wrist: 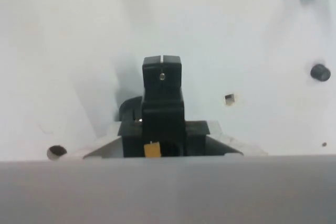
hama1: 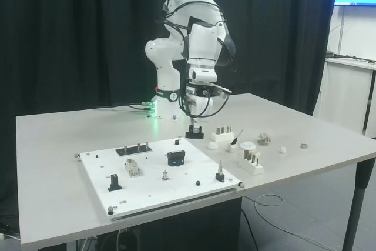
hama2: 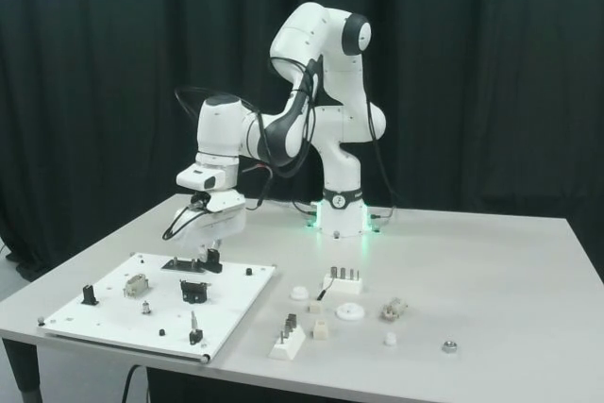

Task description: Insert D-SUB.

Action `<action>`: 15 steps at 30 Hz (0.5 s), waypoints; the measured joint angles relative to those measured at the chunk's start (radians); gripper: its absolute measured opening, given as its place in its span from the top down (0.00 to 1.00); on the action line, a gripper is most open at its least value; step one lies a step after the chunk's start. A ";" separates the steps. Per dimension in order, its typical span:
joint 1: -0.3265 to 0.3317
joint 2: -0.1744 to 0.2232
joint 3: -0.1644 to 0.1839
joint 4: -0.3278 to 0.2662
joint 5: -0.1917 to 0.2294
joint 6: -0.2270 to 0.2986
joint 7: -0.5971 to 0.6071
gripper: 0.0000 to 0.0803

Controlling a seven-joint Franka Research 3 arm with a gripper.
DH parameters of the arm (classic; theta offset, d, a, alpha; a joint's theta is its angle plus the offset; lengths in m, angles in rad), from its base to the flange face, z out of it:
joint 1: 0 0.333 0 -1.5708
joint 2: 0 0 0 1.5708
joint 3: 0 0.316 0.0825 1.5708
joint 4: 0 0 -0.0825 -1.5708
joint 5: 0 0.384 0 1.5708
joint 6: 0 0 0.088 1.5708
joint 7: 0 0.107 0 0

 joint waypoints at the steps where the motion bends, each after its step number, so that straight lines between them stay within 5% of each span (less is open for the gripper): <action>1: -0.002 0.000 0.000 0.000 0.000 -0.001 0.000 0.81; 15: -0.026 0.000 0.000 0.000 0.001 -0.011 -0.182 0.81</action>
